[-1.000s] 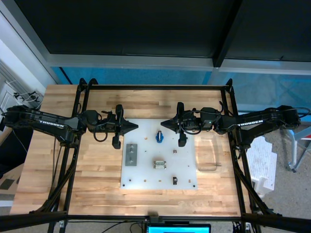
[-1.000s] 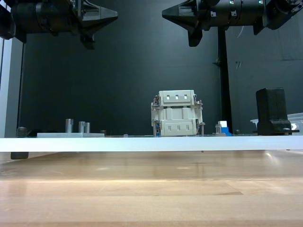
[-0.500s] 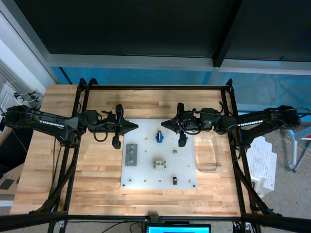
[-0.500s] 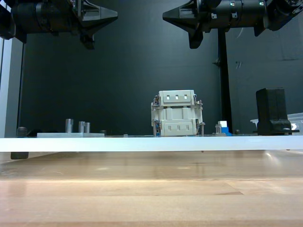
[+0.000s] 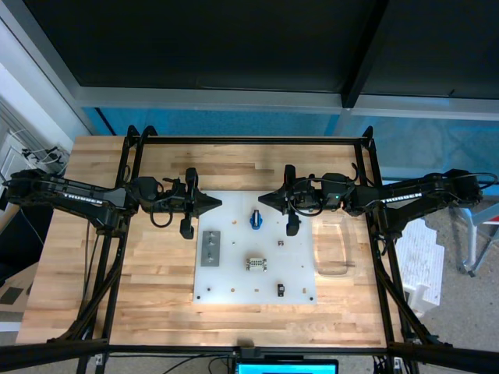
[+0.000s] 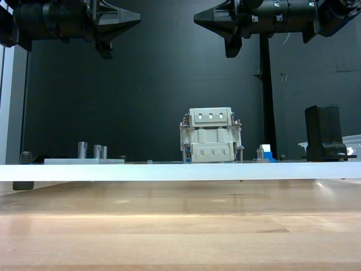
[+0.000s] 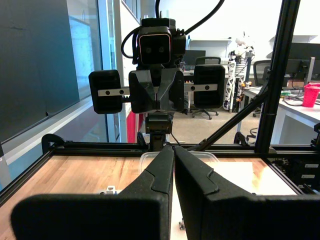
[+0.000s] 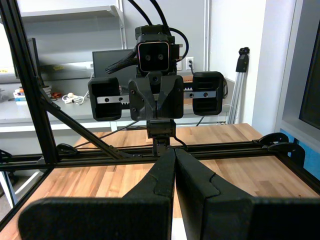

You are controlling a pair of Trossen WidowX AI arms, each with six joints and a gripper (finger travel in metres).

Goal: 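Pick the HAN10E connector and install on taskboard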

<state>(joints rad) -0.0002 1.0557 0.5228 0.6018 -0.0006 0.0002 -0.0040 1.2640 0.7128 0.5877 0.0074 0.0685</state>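
Setting: a wooden table (image 5: 140, 273) inside a black frame (image 5: 249, 140). The low view has a dark backdrop, and the wrist views show office rooms behind the arms.
Jaws, left: the left gripper (image 7: 173, 150) has its fingers (image 7: 157, 172) pressed flat together along their length, with nothing between them.
Jaws, right: the right gripper (image 8: 175, 150) is likewise fully closed, finger against finger, and empty.
Gripper positions: both hang level, high above the table. The left gripper is over the taskboard's far left corner and the right gripper over its far edge. Their tips point at each other and stand apart.
Arms: the left arm (image 5: 70, 199) reaches in from the table's left edge and the right arm (image 5: 421, 189) from the right. Each wrist view faces the opposite arm head-on.
Connector (image 5: 256, 264): pale beige with metal ends. It stands upright near the middle of the taskboard, well below and clear of both grippers. The low view shows a wider upper part seated on a lower one.
Taskboard (image 5: 234, 276): a white plate lying flat on the table.
Neighbours on the board: the grey block (image 5: 211, 248) is to the connector's left, the blue part (image 5: 256, 220) is beyond it and the black piece (image 5: 281, 290) is nearer and to the right.
Tray (image 5: 334, 272): clear plastic, on the table just beside the taskboard's right edge.
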